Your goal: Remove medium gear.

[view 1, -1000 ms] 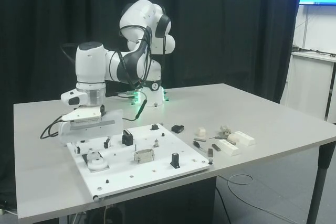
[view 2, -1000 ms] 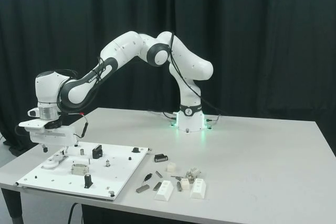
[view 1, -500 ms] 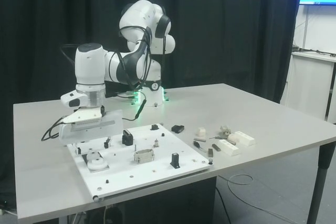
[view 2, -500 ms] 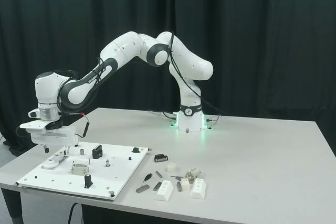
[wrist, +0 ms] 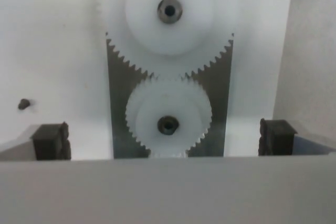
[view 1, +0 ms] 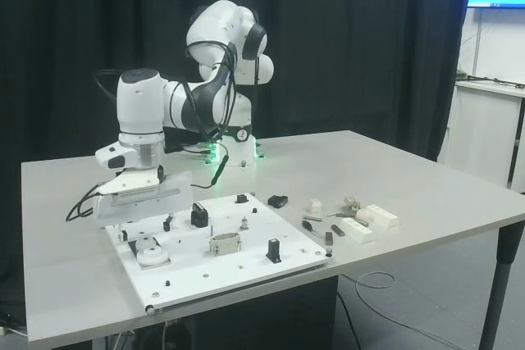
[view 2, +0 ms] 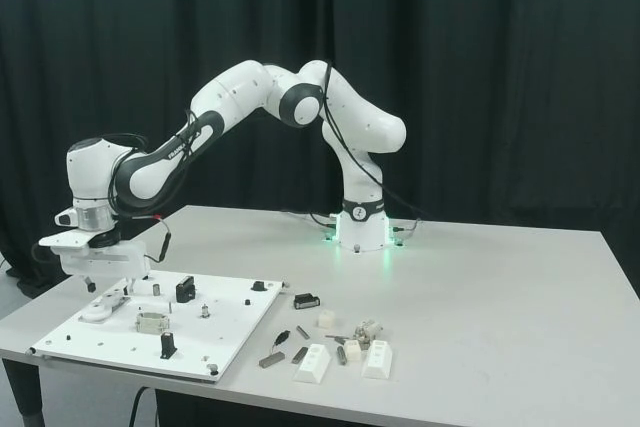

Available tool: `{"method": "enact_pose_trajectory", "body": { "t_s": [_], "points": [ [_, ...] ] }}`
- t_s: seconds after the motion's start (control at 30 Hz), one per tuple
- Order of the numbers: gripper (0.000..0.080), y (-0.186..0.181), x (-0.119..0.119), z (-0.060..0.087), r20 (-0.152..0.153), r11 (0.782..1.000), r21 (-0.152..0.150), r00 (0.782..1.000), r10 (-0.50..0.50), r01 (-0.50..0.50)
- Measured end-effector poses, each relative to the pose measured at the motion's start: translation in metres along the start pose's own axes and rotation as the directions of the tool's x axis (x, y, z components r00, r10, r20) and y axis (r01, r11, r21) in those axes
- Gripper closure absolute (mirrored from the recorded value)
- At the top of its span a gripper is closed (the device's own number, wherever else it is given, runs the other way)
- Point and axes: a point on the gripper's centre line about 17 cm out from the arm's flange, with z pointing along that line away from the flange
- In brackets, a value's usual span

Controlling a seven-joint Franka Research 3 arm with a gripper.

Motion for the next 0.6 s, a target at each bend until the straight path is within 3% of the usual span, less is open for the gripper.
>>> {"method": "enact_pose_trajectory", "body": {
  "t_s": [0.6],
  "points": [
    [0.0003, -0.002, -0.003, 0.011, 0.012, 1.000, 0.007, 1.000, 0.000, 0.000]
  ]
}}
